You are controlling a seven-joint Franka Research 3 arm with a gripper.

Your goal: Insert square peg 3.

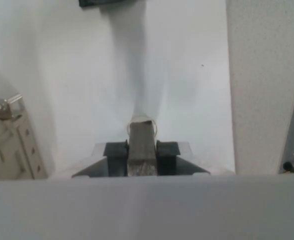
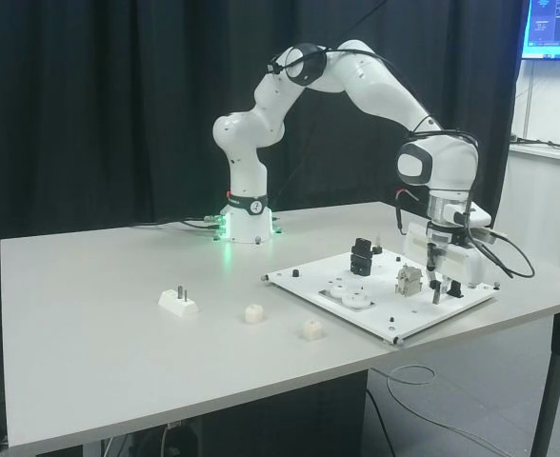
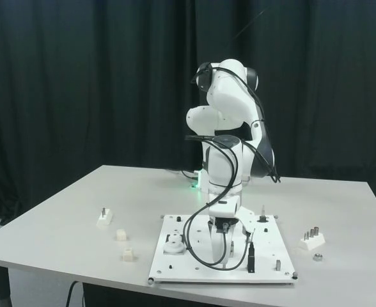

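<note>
- My gripper (image 1: pixel 142 159) is clamped on the square peg (image 1: pixel 141 148); in the wrist view the black finger pads (image 1: pixel 115 156) press against its two sides and the peg stands out past them.
- I hang over the white board (image 2: pixel 304 281), at the edge farthest from the arm's base (image 2: pixel 247 227), with the peg pointing down at it.
- From the first room view my gripper (image 2: pixel 436 283) is low over the board and the peg shows only as a thin dark stub; I cannot tell whether its tip touches the surface.
- From the second room view my gripper (image 3: pixel 221 246) is partly covered by a loop of black cable (image 3: pixel 197 246), and the peg is hidden there.
- Under the peg the wrist view shows only plain white board (image 1: pixel 177 75); the hole it belongs in I cannot make out.
- A grey metal fixture (image 1: pixel 12 145) on the board is cut off by the wrist view's edge.
- A black block (image 2: pixel 361 255) stands on the board, nearer the base than I am.
- Three small white blocks (image 2: pixel 178 303) sit on the grey table (image 2: pixel 90 286), well apart from the board.
</note>
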